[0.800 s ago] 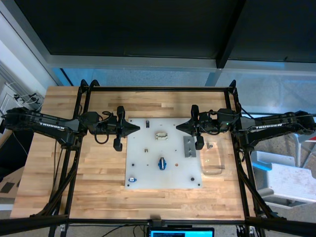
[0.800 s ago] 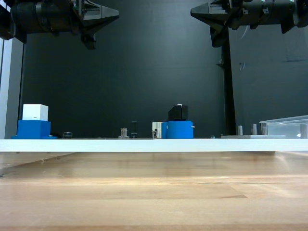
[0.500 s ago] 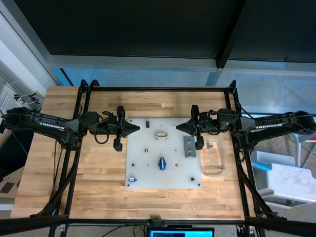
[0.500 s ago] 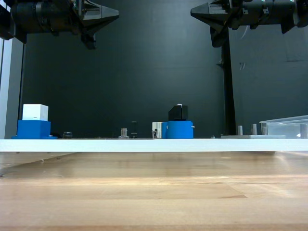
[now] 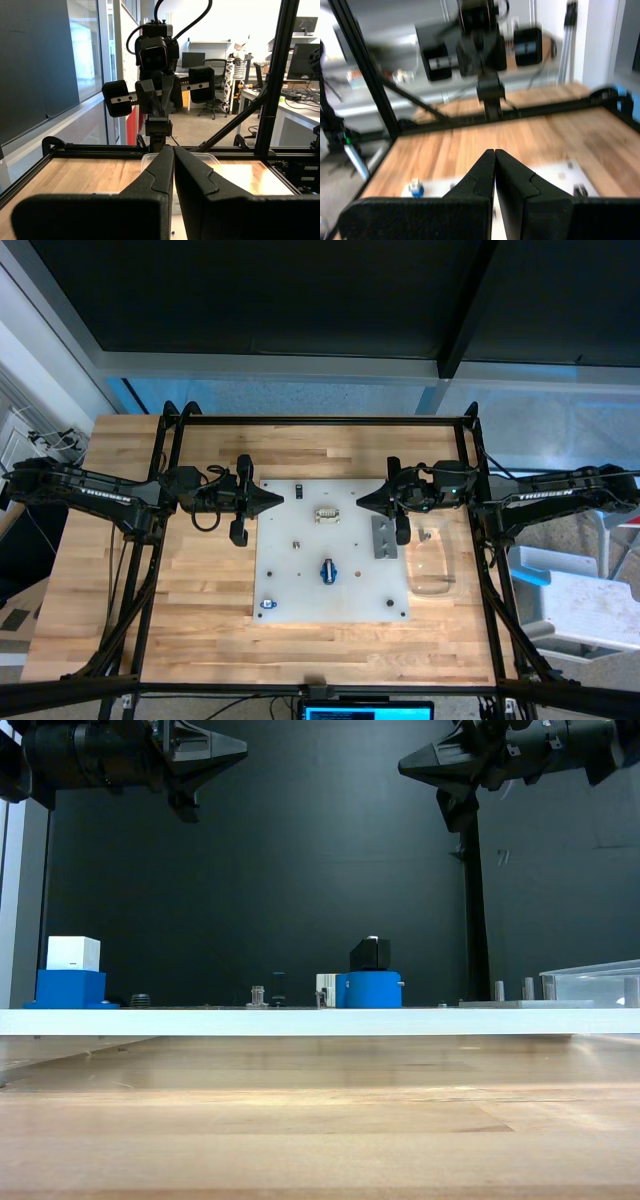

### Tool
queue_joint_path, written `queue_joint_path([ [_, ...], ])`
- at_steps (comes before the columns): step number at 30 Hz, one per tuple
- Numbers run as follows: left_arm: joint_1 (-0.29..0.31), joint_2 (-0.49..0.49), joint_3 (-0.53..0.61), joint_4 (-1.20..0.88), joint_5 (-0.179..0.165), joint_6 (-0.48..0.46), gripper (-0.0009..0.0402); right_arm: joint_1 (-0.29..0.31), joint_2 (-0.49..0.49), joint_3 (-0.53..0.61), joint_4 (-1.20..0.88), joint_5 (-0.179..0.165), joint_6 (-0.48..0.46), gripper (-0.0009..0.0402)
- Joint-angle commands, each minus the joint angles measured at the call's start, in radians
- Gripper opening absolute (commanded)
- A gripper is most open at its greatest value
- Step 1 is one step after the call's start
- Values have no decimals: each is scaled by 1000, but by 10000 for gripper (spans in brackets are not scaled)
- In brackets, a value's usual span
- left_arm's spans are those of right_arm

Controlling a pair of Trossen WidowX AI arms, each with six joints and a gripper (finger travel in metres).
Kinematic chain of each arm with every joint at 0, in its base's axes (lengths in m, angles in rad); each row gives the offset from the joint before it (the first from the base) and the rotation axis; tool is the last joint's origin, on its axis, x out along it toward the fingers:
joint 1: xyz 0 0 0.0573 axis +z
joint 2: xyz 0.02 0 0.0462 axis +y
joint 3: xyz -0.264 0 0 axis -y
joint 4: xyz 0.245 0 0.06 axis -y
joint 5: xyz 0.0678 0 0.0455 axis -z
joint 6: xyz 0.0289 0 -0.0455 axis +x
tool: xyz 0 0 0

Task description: Pick the 16mm cylinder and place it in the taskboard

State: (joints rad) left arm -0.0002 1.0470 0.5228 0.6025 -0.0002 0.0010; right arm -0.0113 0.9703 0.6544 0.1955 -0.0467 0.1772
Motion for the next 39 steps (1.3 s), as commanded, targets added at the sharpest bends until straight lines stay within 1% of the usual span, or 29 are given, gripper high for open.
queue_joint_path([
  [1,0,0,0,0,0,0,0,3,0,56,-115,0,-3,0],
  [8,0,0,0,0,0,0,0,3,3,182,-421,2,-6,0],
  [17,0,0,0,0,0,0,0,5,3,273,-739,2,-7,0],
  [39,0,0,0,0,0,0,0,5,3,408,-1259,2,-2,0],
])
